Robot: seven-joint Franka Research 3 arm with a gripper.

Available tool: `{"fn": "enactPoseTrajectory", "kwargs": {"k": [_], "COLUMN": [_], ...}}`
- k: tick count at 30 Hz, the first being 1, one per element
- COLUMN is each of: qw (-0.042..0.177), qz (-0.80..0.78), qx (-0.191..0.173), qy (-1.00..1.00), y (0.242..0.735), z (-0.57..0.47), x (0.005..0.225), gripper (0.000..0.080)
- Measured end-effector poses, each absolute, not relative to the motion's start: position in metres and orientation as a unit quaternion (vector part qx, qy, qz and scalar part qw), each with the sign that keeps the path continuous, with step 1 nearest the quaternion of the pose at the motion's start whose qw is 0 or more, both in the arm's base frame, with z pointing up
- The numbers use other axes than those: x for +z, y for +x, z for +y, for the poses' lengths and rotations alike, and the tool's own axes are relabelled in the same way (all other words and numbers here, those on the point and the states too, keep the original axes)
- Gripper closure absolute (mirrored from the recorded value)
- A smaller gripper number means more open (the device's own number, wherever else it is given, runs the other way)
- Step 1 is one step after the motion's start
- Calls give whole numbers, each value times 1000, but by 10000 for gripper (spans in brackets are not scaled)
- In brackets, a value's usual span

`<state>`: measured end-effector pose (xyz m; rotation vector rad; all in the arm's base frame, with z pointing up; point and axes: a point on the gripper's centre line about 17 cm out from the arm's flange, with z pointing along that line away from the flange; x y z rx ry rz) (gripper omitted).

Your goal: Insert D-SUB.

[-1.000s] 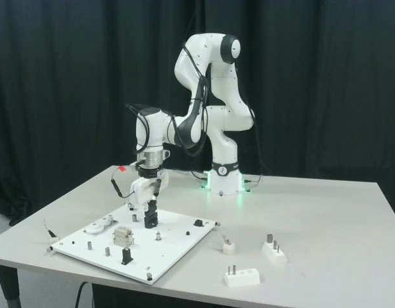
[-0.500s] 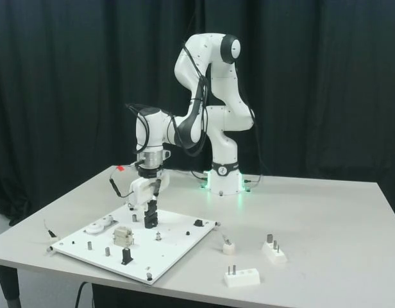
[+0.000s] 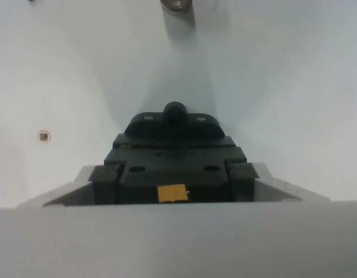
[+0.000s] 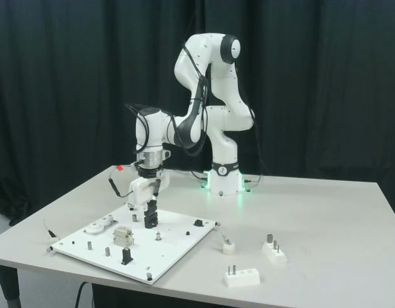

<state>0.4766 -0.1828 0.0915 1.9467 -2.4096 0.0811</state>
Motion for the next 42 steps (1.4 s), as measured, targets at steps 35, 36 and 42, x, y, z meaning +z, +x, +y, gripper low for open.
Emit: {"fn": "enactPoseTrajectory", "kwargs": {"k": [35, 36, 42], "qw": [13, 13, 13], "qz": [-787, -787, -788], "qx": [32, 32, 32], "qy": [616, 616, 614], "y": [483, 483, 482], "z": [-181, -181, -183], "x": [91, 91, 91], "gripper": [417, 417, 417]}}
